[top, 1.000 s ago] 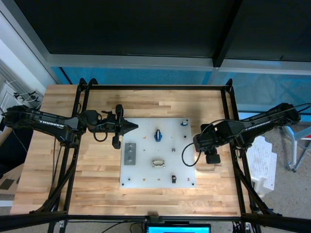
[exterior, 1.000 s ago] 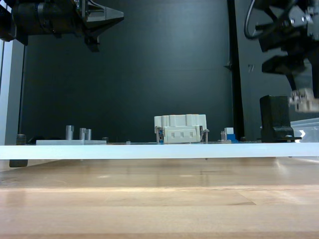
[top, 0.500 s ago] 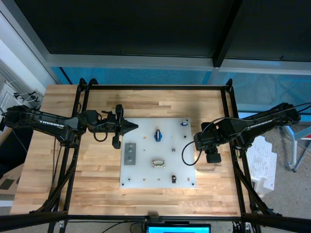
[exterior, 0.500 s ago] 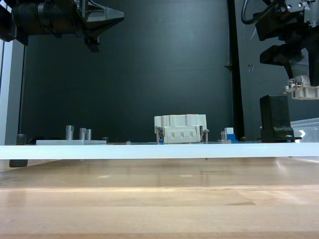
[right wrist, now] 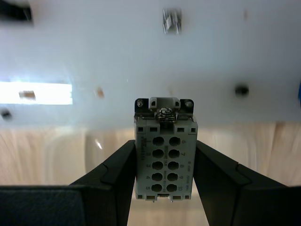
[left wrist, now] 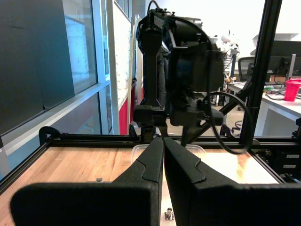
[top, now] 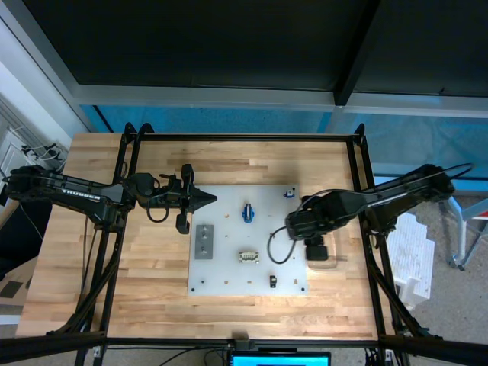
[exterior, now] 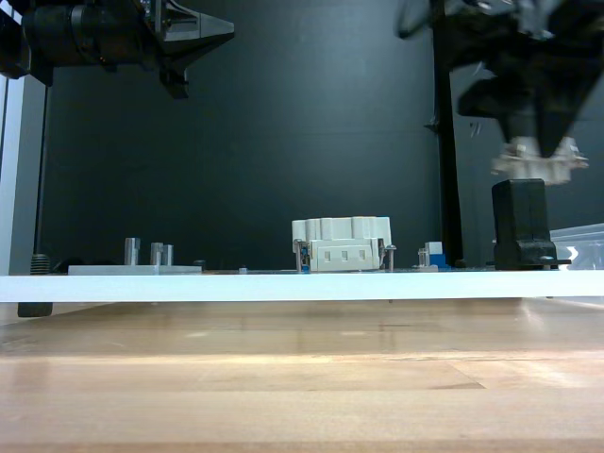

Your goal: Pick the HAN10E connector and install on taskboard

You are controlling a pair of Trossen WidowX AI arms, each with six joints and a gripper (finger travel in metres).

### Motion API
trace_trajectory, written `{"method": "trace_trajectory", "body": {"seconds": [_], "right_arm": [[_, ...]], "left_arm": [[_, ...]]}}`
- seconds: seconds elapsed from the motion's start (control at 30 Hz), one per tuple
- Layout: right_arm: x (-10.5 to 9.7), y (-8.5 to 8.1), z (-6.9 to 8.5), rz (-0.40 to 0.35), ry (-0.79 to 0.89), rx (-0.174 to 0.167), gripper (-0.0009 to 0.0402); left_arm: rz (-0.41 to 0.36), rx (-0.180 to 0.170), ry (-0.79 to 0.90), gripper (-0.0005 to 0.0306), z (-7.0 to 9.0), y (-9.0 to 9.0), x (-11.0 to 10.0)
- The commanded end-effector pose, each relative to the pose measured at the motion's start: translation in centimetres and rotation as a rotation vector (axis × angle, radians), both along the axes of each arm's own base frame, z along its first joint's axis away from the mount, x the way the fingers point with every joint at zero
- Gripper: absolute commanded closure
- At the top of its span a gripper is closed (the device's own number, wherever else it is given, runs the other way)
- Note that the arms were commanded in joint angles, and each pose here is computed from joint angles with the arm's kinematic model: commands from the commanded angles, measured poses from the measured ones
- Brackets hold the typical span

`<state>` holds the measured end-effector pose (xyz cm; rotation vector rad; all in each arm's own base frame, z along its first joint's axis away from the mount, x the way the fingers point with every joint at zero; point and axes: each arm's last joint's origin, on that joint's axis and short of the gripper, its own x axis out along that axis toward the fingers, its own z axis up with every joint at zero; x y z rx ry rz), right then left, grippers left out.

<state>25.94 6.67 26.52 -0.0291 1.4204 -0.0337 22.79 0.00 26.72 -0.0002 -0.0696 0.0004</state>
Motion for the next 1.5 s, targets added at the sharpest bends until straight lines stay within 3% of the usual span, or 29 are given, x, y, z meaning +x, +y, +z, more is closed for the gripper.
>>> {"method": "trace_trajectory", "body": {"seconds": [0.03,0.33,0.63,1.1,1.5], "right_arm": [[2.3,0.6,0.1,-0.016,0.000,0.002,0.0350],[8.1,2.3,-0.3,-0.027,0.006,0.003,0.0350],[11.8,3.4,-0.6,-0.026,0.009,0.004,0.0350],[15.2,4.9,-1.4,-0.001,0.018,0.001,0.0350],[16.4,5.8,-2.4,0.008,0.016,0.003,0.0350]], "left_arm": [[0.000,0.000,0.000,0.0300,0.0,0.0,0.0],[0.000,0.000,0.000,0.0300,0.0,0.0,0.0],[0.000,0.000,0.000,0.0300,0.0,0.0,0.0],[0.000,0.000,0.000,0.0300,0.0,0.0,0.0],[0.000,0.000,0.000,0.0300,0.0,0.0,0.0]]}}
